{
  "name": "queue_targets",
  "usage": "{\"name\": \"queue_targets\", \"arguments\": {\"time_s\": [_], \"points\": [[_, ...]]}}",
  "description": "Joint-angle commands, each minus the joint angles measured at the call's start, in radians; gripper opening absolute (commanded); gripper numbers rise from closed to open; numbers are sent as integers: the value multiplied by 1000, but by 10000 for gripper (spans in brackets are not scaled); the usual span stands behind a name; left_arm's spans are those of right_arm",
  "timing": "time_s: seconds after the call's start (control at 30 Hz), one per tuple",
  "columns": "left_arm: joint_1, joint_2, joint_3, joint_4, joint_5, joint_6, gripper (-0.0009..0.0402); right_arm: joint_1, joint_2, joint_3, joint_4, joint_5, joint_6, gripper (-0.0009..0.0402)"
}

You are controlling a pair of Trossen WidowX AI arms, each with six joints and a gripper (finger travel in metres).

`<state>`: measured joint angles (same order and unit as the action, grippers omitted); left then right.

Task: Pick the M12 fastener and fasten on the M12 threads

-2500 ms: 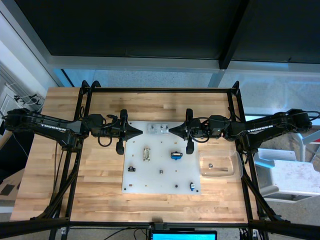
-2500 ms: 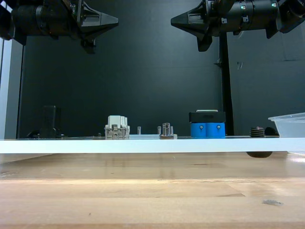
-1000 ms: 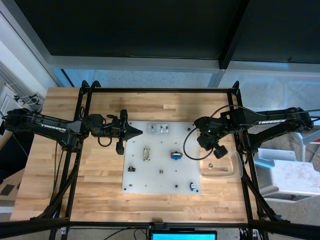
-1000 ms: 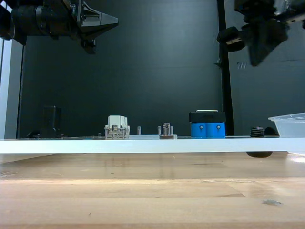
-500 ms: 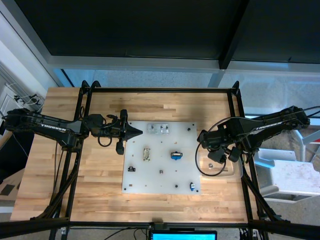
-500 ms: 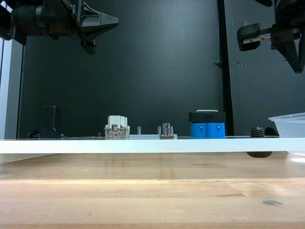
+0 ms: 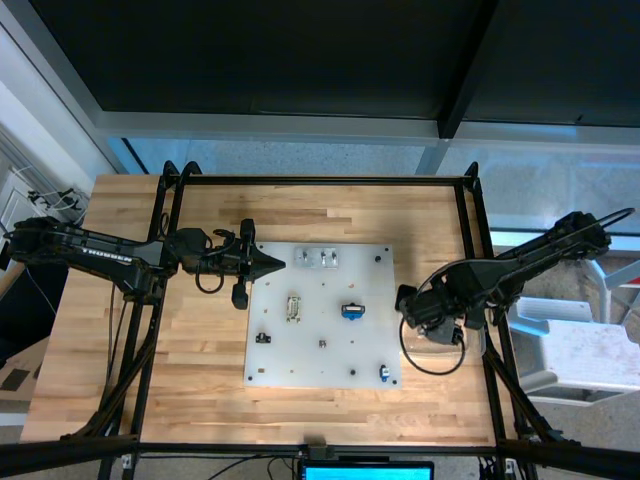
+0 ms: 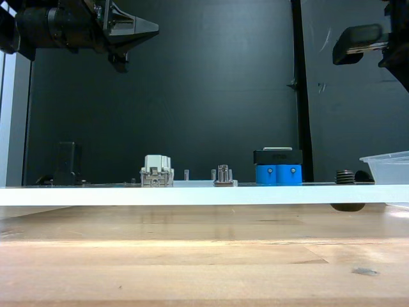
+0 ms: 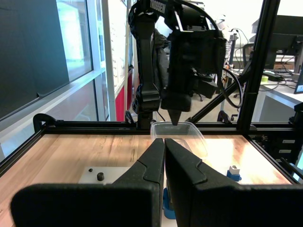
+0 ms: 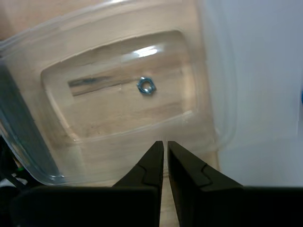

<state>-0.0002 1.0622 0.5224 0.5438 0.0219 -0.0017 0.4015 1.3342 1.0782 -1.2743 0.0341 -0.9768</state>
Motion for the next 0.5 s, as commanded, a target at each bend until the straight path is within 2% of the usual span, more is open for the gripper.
{"name": "queue_targets", "arguments": {"time_s": [0.03,0.23,0.5], "points": [[0,0,0,0,0,0,0,10,2,-16,31,-1,-11,42],[0,0,0,0,0,0,0,15,2,-58,87,-1,-196,79],[0,0,0,0,0,0,0,24,16,-138,145,0,-290,122]]}}
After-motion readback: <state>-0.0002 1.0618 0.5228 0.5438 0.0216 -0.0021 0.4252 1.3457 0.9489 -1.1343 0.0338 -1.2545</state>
